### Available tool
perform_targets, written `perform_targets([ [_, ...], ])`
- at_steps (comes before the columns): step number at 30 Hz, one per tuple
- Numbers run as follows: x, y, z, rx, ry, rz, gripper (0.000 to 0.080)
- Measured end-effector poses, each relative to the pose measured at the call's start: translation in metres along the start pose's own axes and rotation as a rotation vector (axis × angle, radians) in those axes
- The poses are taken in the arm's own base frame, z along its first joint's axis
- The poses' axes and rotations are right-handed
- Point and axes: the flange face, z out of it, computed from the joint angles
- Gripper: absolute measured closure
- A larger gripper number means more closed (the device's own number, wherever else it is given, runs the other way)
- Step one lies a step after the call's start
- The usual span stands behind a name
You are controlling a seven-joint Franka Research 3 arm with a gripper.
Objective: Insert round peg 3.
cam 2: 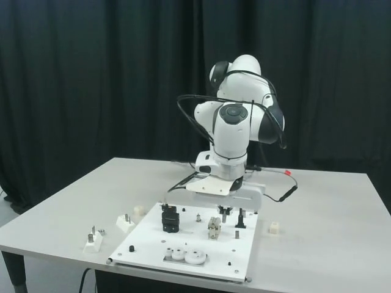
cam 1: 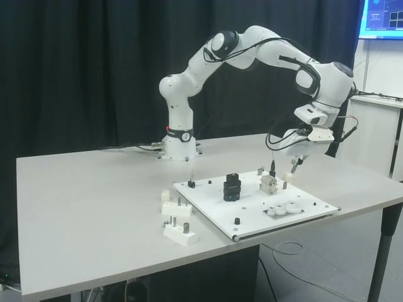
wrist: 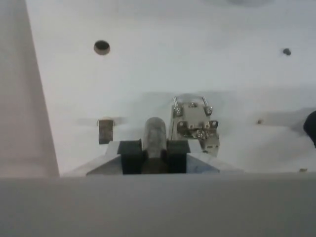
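My gripper (wrist: 154,157) is shut on a grey round peg (wrist: 154,132), which sticks out past the black pads (wrist: 130,154) and hangs above the white board (wrist: 197,64). A round hole (wrist: 101,47) lies in the board some way off from the peg tip. A short grey peg (wrist: 105,131) stands in the board beside the gripper, and a metal fixture (wrist: 195,126) stands on the other side. In the first room view the gripper (cam 1: 295,163) hovers over the board's (cam 1: 208,204) far right corner. In the second room view the gripper (cam 2: 224,212) is above the board's (cam 2: 146,244) back edge.
On the board stand a black block (cam 1: 232,187), the metal fixture (cam 1: 269,184) and white gears (cam 1: 283,211). Two white peg holders (cam 1: 176,211) (cam 1: 181,231) sit on the grey table left of the board. A small white block (cam 2: 274,227) lies right of it.
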Motion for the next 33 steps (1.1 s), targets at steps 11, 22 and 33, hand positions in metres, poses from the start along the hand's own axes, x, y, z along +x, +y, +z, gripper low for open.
perform_targets([
  [11,-0.014,0.011,0.015,0.083,0.068,-0.012,0.0700],
  [22,-0.021,0.023,0.029,0.195,0.134,-0.008,0.0700],
  [33,-0.028,0.018,0.032,0.244,0.170,-0.019,0.0700],
])
